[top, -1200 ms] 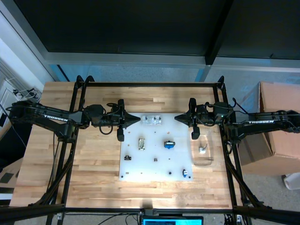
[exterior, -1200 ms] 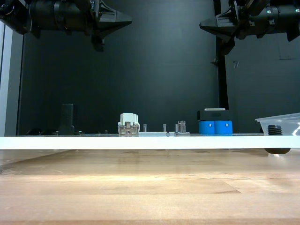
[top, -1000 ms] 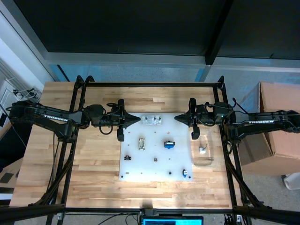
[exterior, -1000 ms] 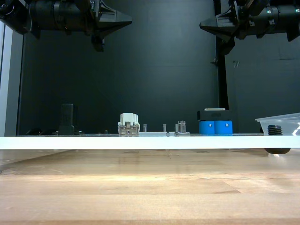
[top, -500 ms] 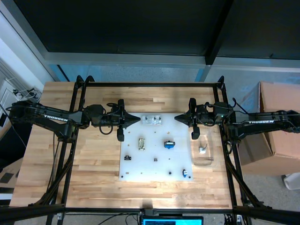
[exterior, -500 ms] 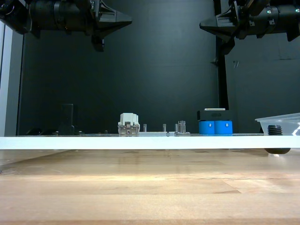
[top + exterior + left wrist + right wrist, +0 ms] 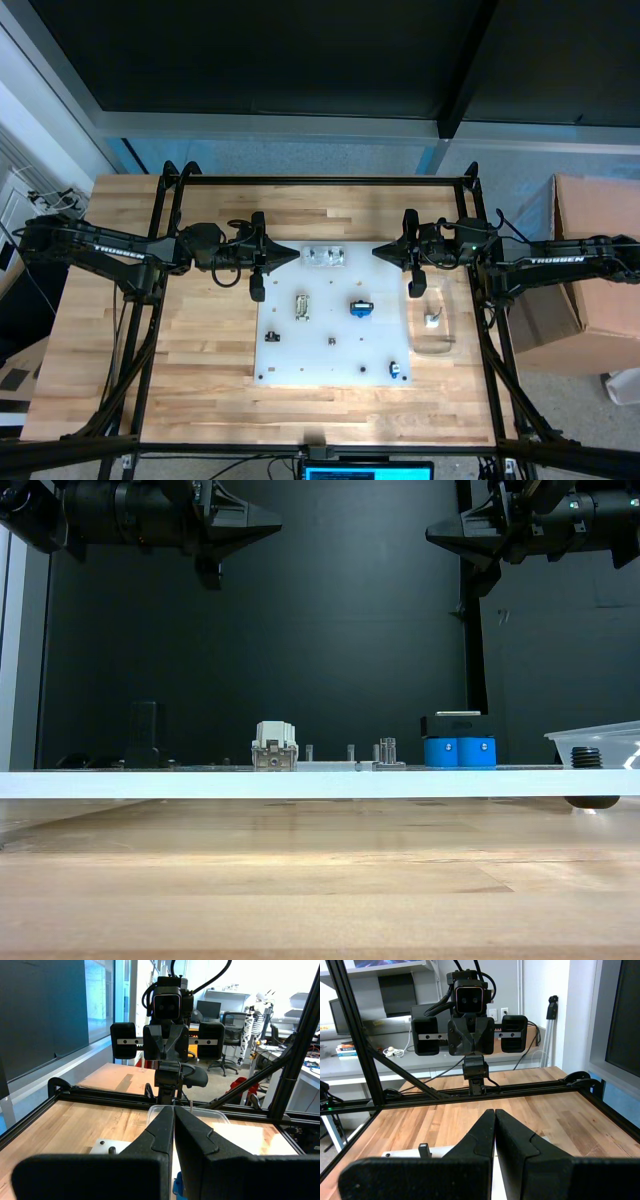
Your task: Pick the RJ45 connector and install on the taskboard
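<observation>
RJ45 connector (image 7: 432,321) lying free in clear tray (image 7: 440,347), just right of taskboard (image 7: 310,362), well apart from both grippers, right gripper (image 7: 378,251) raised over board's far right corner, jaws together, left gripper (image 7: 294,255) raised opposite it, jaws together.

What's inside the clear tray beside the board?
One small pale part, apparently the RJ45 connector, lies free in the clear tray; its underside is hidden. The left gripper and right gripper hang shut, empty, high over the board.
</observation>
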Action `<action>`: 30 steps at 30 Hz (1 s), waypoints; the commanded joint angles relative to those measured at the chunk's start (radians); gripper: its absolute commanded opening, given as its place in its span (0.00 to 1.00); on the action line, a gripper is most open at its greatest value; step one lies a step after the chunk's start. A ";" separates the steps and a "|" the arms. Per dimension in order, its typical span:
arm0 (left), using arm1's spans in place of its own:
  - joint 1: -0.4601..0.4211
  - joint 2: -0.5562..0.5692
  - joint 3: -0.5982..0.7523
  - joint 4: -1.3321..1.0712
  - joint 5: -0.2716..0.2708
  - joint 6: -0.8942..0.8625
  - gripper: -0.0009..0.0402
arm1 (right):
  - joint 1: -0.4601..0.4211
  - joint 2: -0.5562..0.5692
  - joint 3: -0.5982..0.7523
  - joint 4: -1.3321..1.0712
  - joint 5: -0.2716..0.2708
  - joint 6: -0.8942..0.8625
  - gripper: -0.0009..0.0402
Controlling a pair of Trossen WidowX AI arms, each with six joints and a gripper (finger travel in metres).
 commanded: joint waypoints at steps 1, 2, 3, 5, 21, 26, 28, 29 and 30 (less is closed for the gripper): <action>0.000 0.000 0.000 0.000 0.000 0.000 0.02 | 0.000 0.000 0.000 0.004 0.001 -0.001 0.02; 0.000 0.000 0.000 0.000 0.000 0.000 0.02 | 0.000 0.000 0.000 0.001 0.000 -0.001 0.02; 0.000 0.000 0.000 0.000 0.000 0.000 0.02 | 0.000 0.000 0.000 0.001 0.000 -0.001 0.02; 0.000 0.000 0.000 0.000 0.000 0.000 0.02 | 0.000 0.000 0.000 0.002 0.000 0.000 0.02; 0.000 0.000 0.000 0.000 0.000 0.000 0.02 | 0.124 -0.153 0.171 -0.805 0.002 0.000 0.02; 0.000 0.000 0.000 0.000 0.000 0.000 0.02 | 0.237 -0.157 0.263 -1.131 0.104 0.042 0.02; 0.000 0.000 0.000 0.000 0.000 0.000 0.02 | 0.292 -0.157 0.296 -1.226 0.136 0.075 0.02; 0.000 0.000 0.000 0.000 0.000 0.000 0.02 | 0.318 -0.157 0.312 -1.272 0.147 0.092 0.02; 0.000 0.000 0.000 0.000 0.000 0.000 0.02 | 0.344 -0.157 0.328 -1.319 0.160 0.113 0.02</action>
